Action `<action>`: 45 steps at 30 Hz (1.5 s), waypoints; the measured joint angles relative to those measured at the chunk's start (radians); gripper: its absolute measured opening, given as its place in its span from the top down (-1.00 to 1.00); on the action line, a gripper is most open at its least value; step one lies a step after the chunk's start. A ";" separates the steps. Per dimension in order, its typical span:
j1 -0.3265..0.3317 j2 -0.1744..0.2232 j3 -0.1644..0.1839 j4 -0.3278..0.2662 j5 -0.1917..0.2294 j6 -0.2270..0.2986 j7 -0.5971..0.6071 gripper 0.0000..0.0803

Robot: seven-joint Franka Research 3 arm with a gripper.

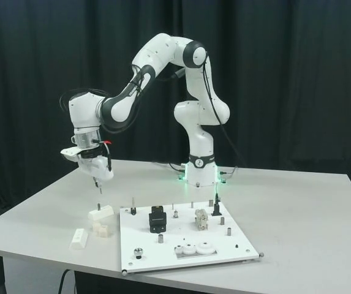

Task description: Insert square peg 1.

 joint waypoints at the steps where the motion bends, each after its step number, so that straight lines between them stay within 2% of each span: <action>1: 0.006 -0.007 0.000 -0.002 -0.003 -0.011 0.009 0.92; 10: 0.074 -0.070 0.000 -0.028 -0.038 -0.087 0.122 0.92; 24: 0.213 -0.149 0.001 -0.111 -0.090 -0.094 0.341 0.92; 32: 0.294 -0.166 0.002 -0.141 -0.102 -0.086 0.466 0.92; 45: 0.408 -0.170 0.004 -0.146 -0.127 -0.062 0.661 0.92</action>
